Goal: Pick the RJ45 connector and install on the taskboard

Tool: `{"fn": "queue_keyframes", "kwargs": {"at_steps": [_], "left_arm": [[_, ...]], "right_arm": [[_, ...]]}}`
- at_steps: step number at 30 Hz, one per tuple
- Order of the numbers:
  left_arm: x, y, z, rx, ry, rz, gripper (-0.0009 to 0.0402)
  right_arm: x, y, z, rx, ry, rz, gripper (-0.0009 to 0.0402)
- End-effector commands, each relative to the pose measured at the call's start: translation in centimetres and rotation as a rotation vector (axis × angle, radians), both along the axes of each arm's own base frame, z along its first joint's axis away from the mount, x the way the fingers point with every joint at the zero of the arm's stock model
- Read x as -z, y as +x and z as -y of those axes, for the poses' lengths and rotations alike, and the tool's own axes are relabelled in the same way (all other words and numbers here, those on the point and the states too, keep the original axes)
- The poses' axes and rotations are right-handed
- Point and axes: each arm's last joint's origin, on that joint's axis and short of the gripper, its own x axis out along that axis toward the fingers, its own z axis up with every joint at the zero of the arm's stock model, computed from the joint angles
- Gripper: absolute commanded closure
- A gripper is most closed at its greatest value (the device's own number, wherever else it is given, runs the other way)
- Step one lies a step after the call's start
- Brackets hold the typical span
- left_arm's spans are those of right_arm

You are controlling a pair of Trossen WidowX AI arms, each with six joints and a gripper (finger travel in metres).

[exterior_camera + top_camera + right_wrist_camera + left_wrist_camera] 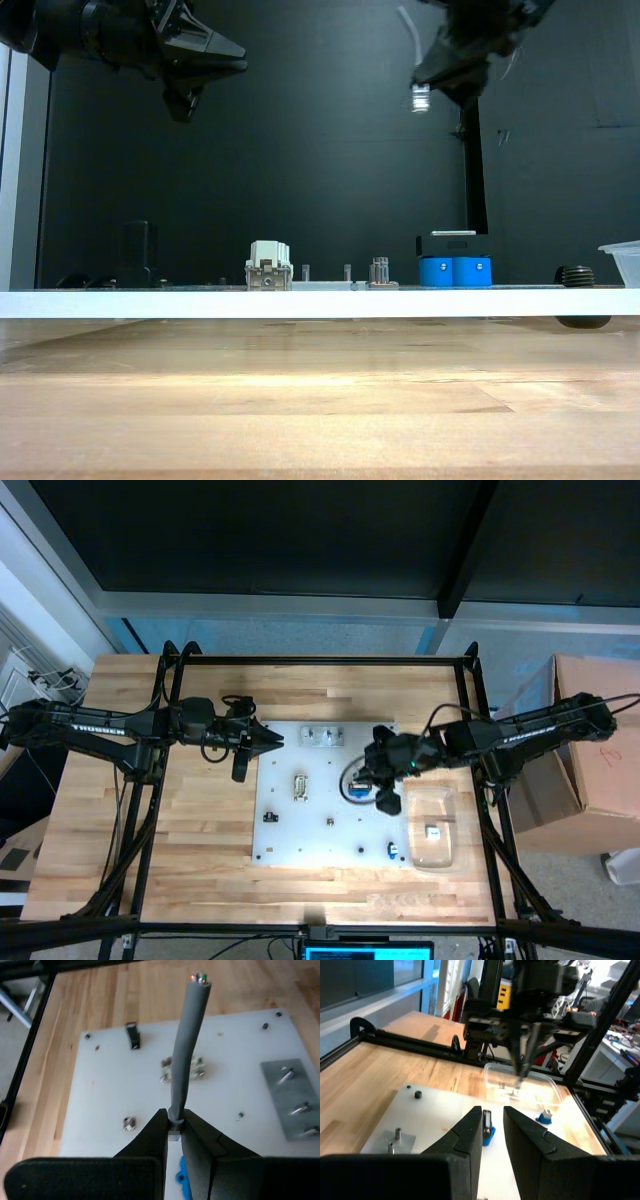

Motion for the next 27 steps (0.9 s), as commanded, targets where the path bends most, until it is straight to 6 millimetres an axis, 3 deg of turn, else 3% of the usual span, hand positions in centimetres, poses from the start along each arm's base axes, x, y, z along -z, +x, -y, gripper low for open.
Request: {"fn": "queue_keyframes", "kwargs": {"at_steps": [1,17,27], "left_arm": [[0.0,0.0,0.0,0.001,0.025,0.004,0.0345],[0.0,0.0,0.0,0.001,0.026,0.003,0.0344],[0.0,0.0,0.0,0.001,0.026,0.003,0.0345]], "right_arm": [[0.4,-0.4,-1.4,-0.05,-0.004,-0.014,0.0393],[3.1,-3.1,-7.2,-0.11,-0.062,-0.003,0.0393],[4.9,-4.8,-9.2,-0.126,-0.083,0.022,0.0393]]}}
